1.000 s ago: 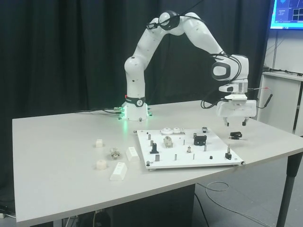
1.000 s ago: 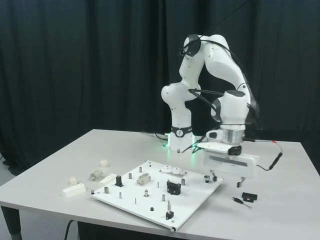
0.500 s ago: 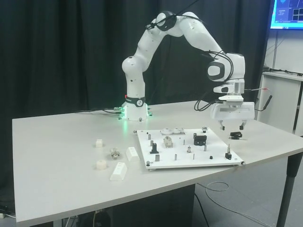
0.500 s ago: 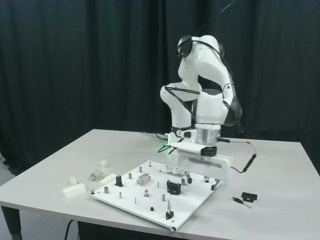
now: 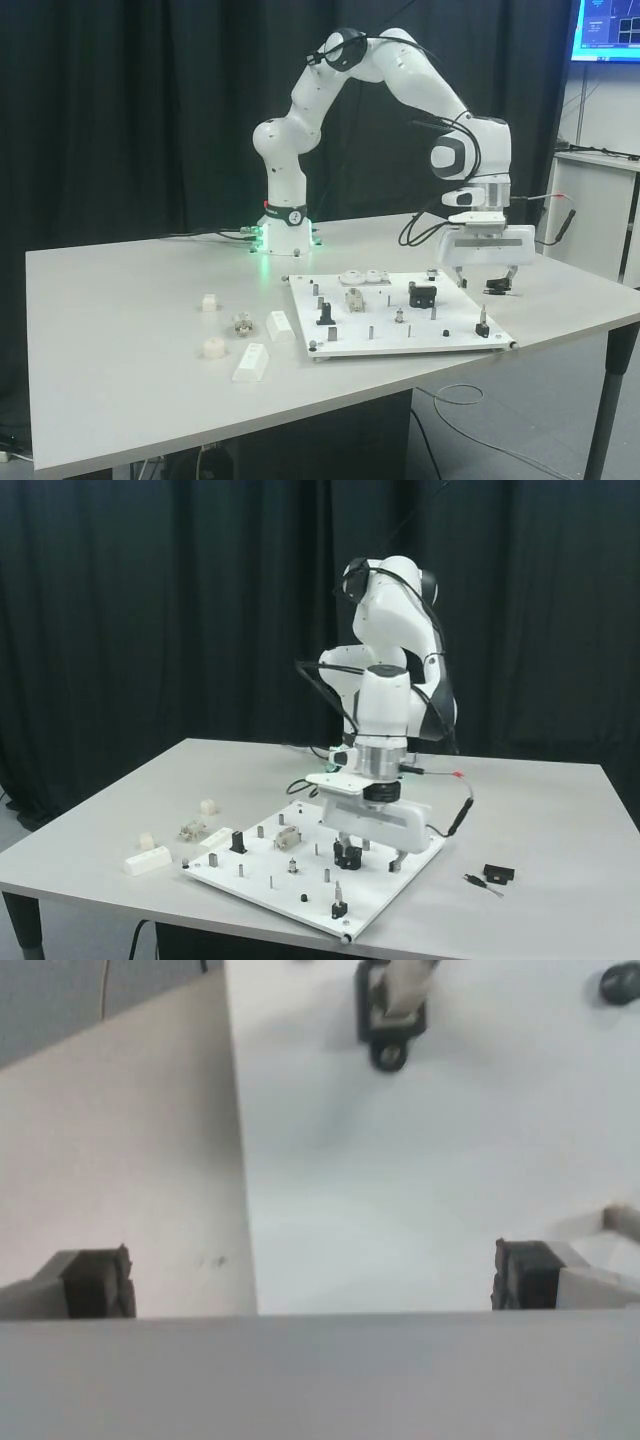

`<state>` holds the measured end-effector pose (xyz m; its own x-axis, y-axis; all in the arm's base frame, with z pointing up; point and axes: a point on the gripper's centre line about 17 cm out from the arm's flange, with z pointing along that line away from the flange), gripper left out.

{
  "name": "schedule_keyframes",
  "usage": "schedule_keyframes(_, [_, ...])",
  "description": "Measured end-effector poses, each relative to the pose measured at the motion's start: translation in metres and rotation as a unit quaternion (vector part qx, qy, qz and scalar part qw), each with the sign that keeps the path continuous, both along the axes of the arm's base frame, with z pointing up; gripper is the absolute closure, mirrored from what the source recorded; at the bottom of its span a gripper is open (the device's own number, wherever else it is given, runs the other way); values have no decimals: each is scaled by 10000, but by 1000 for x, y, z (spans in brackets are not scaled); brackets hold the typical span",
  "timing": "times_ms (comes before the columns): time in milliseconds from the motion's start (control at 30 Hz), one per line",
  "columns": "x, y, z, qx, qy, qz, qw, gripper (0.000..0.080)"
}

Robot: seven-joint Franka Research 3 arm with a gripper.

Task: Remove Ethernet.

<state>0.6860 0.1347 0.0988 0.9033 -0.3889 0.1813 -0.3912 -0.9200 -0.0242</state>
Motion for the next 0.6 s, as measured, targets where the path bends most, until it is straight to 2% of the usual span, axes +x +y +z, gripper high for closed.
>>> schedule_keyframes(167, [8,-11,-5,24,19,-48,10000,3])
schedule_keyframes(400, [20,-23,-12,-27,68,278,9996,3])
schedule_keyframes(600, [29,-33,-19,-24,133,311,9994,3])
